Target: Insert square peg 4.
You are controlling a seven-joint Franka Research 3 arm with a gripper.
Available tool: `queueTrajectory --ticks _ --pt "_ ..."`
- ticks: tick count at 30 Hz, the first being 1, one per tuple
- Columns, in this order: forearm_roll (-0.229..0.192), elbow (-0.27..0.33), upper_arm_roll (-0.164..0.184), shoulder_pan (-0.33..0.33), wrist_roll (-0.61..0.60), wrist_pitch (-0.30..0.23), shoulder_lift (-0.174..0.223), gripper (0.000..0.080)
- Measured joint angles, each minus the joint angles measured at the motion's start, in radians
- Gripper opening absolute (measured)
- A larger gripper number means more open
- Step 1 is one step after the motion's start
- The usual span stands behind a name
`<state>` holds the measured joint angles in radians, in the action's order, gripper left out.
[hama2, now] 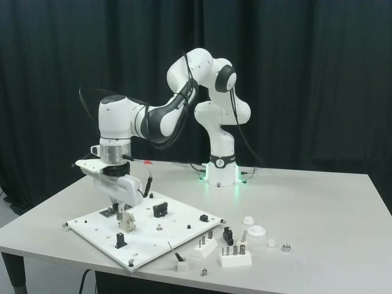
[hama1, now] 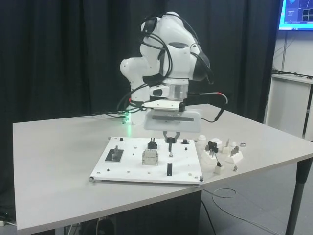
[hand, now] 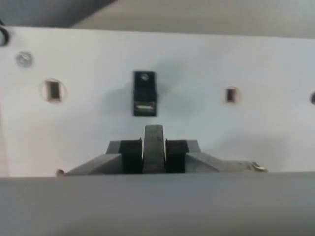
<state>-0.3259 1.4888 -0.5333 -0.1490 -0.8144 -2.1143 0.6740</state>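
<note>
While my claw [hand: 153,155] hangs over the white board [hand: 197,123], it is clenched on a grey peg [hand: 153,147] that stands upright between my fingers [hand: 130,155]. The wrist view shows the peg's tip above bare board, near a black block [hand: 144,93] and apart from it. Two rectangular holes [hand: 52,90] lie to either side, well away from the tip; I cannot tell which one is meant for this peg. From the first room view, my claw [hama1: 169,135] sits low over the board [hama1: 132,169] on the desk [hama1: 54,156], with the peg not yet in any hole. I judge the pickup done; travel to the hole, alignment and insertion remain.
</note>
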Motion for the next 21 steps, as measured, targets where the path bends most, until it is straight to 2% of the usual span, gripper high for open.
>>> queueTrajectory --ticks 13,21 --pt "0.000 -0.004 0.051 0.000 -0.100 -0.104 0.033 0.0097" --pt "0.000 -0.031 0.076 0.000 -0.186 -0.155 0.070 0.0097"
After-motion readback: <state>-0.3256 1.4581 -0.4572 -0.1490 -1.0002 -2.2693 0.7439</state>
